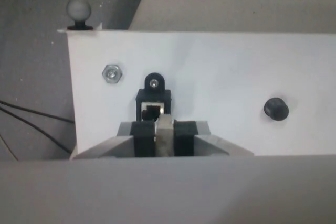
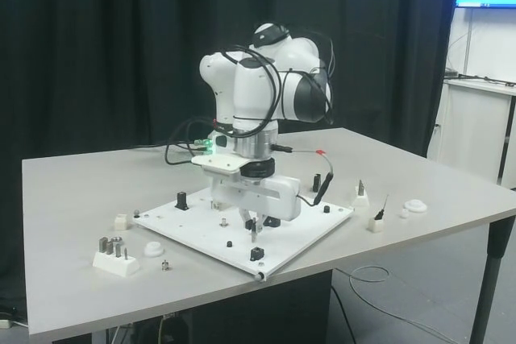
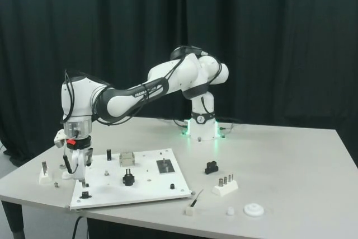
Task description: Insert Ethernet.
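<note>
The white arm [image 3: 140, 90] reaches from its base near the back of the grey table [image 3: 291, 160] out over the white board [image 2: 306, 231], which lies on the table with one corner at the table's front edge. The gripper [image 1: 165, 139] points straight down near that corner of the board, and its two black fingertips [image 1: 142, 139] are drawn narrow around a small grey plug [image 1: 164, 136], clamped on it from both sides. Directly under the plug, in the wrist view, sits a black socket [image 1: 154, 104] screwed to the board, its opening facing up; the tip of the plug is at the mouth of the socket, and whether it is already seated cannot be told. On the board beside the socket are a grey nut [image 1: 112, 73] and, farther off on the other side, a black knob [image 1: 276, 108]. A grey ball on a black stand [image 1: 79, 13] rises just past the edge of the board. Thin black cables [image 1: 31, 119] run over the table off the board's side edge.
</note>
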Robot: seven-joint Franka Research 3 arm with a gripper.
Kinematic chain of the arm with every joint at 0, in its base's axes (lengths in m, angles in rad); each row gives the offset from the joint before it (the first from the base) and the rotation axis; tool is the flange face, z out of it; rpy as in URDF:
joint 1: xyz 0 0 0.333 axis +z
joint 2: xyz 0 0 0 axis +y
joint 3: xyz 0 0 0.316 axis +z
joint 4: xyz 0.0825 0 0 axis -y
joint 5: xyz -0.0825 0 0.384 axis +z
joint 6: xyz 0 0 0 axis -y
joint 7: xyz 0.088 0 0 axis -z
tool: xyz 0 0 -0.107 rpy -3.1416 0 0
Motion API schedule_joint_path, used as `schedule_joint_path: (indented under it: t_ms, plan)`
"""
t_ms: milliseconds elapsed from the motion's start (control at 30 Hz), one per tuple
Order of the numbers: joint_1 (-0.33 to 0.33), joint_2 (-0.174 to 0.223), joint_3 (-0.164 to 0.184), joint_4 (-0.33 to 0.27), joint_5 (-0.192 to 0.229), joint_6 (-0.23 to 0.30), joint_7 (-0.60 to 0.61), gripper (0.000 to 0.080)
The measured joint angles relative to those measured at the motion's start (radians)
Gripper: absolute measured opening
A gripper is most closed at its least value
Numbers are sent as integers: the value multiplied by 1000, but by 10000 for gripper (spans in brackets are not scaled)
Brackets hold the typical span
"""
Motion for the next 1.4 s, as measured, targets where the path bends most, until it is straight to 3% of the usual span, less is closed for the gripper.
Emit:
schedule_joint_path:
  t_ms: [633, 1400]
  plan:
    - [-12, 0, 42, 0, -3, 27, 0, 71]
    - [-8, -1, 44, 3, -19, 23, 2, 71]
